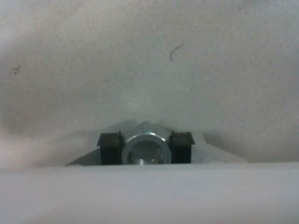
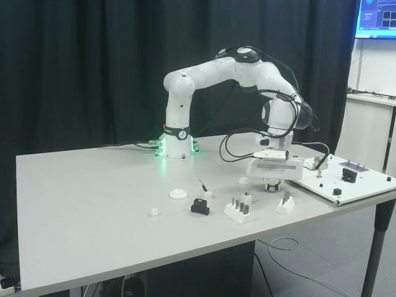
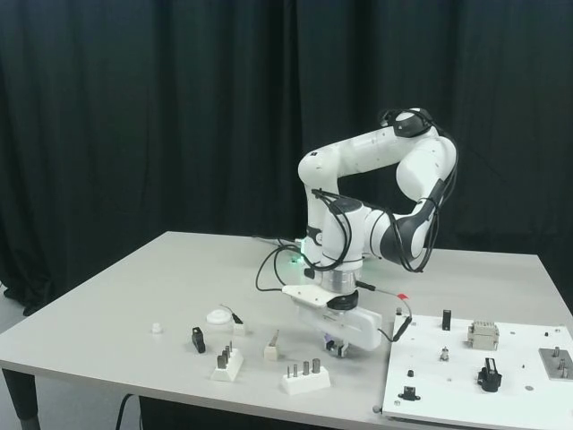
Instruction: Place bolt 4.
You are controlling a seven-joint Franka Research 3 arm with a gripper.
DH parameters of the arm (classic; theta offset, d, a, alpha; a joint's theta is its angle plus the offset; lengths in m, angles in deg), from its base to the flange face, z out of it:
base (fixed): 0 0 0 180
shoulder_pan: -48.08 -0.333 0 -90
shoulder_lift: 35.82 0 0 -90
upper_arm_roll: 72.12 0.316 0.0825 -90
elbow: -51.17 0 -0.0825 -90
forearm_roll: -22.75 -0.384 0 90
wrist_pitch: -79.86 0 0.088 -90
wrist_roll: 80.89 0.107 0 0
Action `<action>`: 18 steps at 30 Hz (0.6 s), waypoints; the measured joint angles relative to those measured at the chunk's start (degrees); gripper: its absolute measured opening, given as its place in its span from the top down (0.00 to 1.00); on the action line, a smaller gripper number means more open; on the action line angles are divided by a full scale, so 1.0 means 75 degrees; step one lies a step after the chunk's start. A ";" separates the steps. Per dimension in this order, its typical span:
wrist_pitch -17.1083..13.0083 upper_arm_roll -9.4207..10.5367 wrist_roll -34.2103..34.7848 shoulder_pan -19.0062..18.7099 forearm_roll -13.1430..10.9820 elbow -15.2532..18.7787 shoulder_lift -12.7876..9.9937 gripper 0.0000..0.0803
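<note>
Wrist view only: two black rubbery finger pads [image 1: 110,147] clamped on either side of a shiny round metal bolt [image 1: 145,150], seen end-on, rim bright and centre dull. So the gripper [image 1: 145,148] is closed on the bolt, held just above the matte grey table [image 1: 149,70], which shows fine speckle and a small scratch.

Room views don't resolve the bolt; the gripper [image 2: 270,185] sits low over the table [image 2: 93,192], between a white rectangular block holding upright grey metal pins [image 2: 238,210] and the flat white board with small black fittings [image 2: 346,182]. Second room view adds a smaller white pin block [image 3: 226,365] and a white disc [image 3: 218,315] further off.
</note>
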 joint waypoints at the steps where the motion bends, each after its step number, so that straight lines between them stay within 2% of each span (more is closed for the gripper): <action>1: -0.0006 0.0003 -0.0020 0.0000 -0.0019 0.0017 0.0000 0.72; 6: -0.0010 0.0005 -0.0214 -0.0002 -0.0083 0.0077 0.0000 0.72; 7: -0.0010 0.0004 -0.0253 -0.0002 -0.0084 0.0086 0.0000 0.43; 13: -0.0001 -0.0038 -0.0354 -0.0002 -0.0084 0.0109 0.0001 0.43; 14: 0.0004 -0.0051 -0.0361 -0.0002 -0.0084 0.0112 0.0002 0.12; 18: 0.0072 -0.0141 -0.0393 -0.0002 -0.0083 0.0125 0.0004 0.12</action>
